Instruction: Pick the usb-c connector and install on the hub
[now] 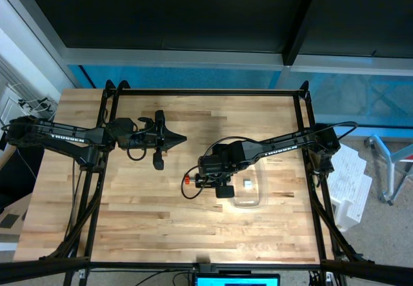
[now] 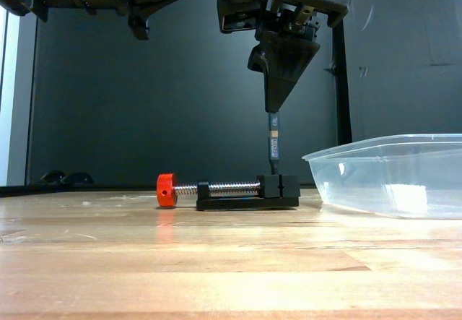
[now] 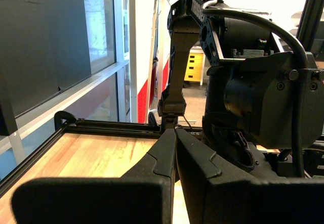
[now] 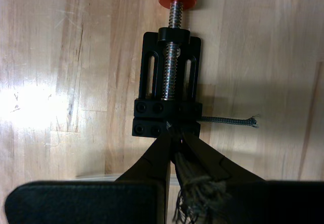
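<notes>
The fingers (image 4: 152,155) of your right gripper (image 2: 273,107) are clenched on the dark grey usb-c connector (image 2: 273,145), held upright with its lower end touching the black rectangular hub with the orange-red knob (image 2: 281,188), near the clear plastic tray (image 2: 375,183), while your left gripper (image 1: 182,138) hangs pinched together, empty, well apart.

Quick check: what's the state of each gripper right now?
Left gripper: shut, empty, raised over the left of the table.
Right gripper: shut on the usb-c connector, directly above the hub.
</notes>
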You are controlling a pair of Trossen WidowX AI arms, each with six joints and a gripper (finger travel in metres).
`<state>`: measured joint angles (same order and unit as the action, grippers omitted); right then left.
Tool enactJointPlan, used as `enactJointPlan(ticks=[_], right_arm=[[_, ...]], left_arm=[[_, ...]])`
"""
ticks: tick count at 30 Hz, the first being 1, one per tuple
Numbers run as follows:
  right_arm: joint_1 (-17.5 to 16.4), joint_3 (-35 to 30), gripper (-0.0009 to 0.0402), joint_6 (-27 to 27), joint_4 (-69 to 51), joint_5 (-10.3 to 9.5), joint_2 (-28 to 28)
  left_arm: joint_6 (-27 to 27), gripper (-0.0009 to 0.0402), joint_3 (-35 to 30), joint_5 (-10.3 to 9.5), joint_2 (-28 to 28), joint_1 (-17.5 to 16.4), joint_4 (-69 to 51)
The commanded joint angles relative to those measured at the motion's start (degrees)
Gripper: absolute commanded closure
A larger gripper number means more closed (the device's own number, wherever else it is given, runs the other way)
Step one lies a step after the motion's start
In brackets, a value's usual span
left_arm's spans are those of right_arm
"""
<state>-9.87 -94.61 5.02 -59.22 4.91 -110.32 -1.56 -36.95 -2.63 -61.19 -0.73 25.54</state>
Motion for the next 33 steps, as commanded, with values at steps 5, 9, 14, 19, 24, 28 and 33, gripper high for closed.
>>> enactJointPlan(ticks=[5,9,14,19,24,28,33], right_arm=[[-0.02,-0.15,0.0391,1.11,-0.02,0.02,0.02],[0.00,-0.15,0.0391,1.22,0.17,0.09,0.02],[0.04,-0.15,0.0391,2.12,0.17,0.57,0.02],[0.11,-0.15,0.0391,2.91,-0.31,1.51,0.07],[0.13,-0.13,0.0391,3.48,-0.57,1.46,0.07],[0.13,-0.13,0.0391,4.07,-0.55,1.09,0.07],[0.13,0.15,0.0391,4.63,-0.42,1.05,0.07]], left_arm=[[0.02,0.0393,-0.02,0.02,-0.02,-0.02,0.00],[0.02,0.0393,-0.02,0.02,-0.02,-0.02,0.02],[0.02,0.0393,-0.02,0.00,-0.02,0.00,0.00],[0.02,0.0393,-0.02,0.00,-0.02,-0.02,0.02],[0.02,0.0393,-0.02,0.02,-0.02,-0.02,0.02],[0.02,0.0393,-0.02,0.00,-0.02,-0.02,0.02],[0.02,0.0393,-0.02,0.00,-0.02,-0.02,0.02]])
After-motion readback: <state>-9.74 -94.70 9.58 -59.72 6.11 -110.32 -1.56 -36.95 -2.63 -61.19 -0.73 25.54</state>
